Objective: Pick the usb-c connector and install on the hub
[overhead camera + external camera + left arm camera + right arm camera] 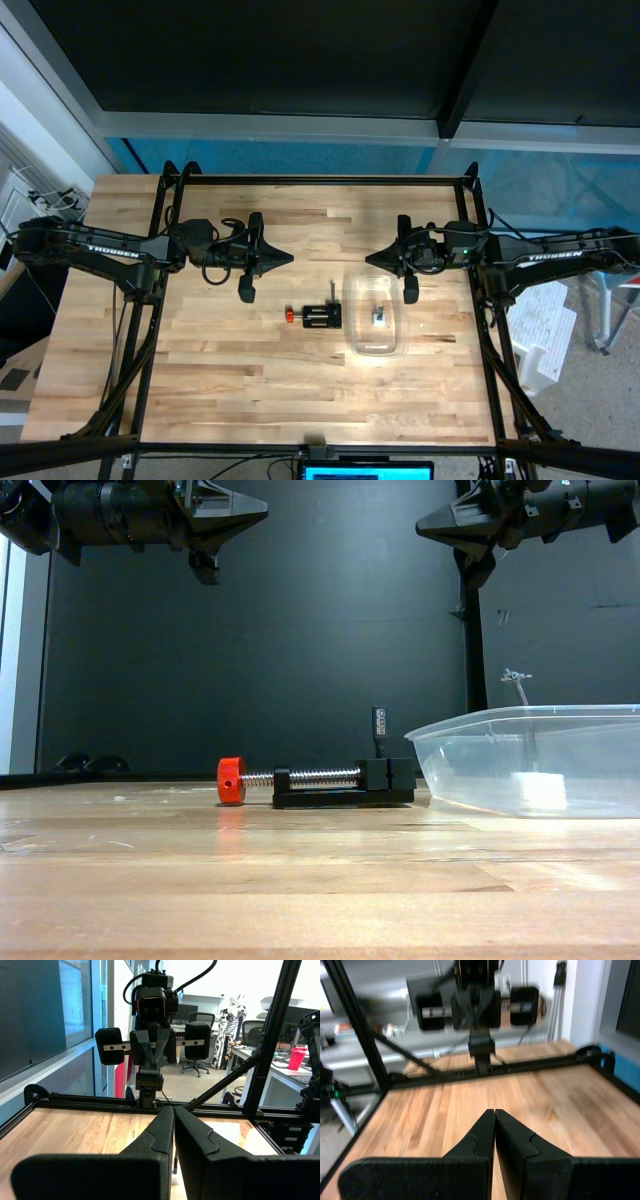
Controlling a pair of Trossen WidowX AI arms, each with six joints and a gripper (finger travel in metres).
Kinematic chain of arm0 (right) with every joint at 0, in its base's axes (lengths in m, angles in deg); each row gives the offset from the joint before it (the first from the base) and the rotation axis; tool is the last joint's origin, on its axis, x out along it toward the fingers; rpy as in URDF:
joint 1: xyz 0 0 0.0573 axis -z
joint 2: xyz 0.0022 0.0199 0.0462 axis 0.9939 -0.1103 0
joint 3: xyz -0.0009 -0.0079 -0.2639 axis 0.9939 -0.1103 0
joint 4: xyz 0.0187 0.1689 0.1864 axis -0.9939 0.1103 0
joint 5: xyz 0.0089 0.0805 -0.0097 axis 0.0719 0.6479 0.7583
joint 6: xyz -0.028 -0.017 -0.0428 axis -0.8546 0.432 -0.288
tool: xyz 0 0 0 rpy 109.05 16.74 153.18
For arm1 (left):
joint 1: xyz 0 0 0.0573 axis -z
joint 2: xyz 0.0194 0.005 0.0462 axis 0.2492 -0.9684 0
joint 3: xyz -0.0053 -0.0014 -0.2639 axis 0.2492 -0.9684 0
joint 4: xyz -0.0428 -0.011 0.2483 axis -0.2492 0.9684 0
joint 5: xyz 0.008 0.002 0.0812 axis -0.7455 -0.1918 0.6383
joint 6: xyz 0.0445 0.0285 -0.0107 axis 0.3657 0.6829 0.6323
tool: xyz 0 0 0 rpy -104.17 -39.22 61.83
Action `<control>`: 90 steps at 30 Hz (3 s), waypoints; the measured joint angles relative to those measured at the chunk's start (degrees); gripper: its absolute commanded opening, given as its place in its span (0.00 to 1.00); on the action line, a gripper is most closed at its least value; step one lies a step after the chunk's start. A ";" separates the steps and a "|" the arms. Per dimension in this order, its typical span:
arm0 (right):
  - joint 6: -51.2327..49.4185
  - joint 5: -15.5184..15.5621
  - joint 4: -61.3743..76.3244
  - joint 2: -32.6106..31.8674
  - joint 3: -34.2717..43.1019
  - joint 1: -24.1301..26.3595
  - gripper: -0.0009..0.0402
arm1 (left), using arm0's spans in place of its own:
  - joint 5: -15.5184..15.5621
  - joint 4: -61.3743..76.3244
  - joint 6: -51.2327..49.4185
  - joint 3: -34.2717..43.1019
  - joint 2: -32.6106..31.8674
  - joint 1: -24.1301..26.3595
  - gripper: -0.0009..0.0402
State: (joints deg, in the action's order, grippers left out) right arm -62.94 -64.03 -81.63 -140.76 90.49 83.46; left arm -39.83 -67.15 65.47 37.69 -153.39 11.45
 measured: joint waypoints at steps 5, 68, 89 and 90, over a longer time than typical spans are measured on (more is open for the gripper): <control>-0.20 -0.13 12.09 -0.17 4.39 -1.18 0.02 | 0.02 0.00 0.00 -0.02 -0.02 0.00 0.02; 6.36 -3.32 60.87 -28.85 24.61 -12.20 0.36 | 0.02 -0.02 0.00 -0.02 0.00 0.00 0.02; 7.56 -3.21 55.63 -36.57 24.11 -13.46 0.36 | 0.00 -0.02 0.00 -0.02 0.00 0.00 0.02; 7.56 -3.21 55.60 -36.79 24.00 -13.53 0.36 | 0.02 0.00 0.00 0.00 0.00 0.00 0.02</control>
State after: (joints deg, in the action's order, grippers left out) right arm -55.38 -67.24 -26.03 -177.54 114.48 69.93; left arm -39.80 -67.15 65.47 37.69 -153.39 11.45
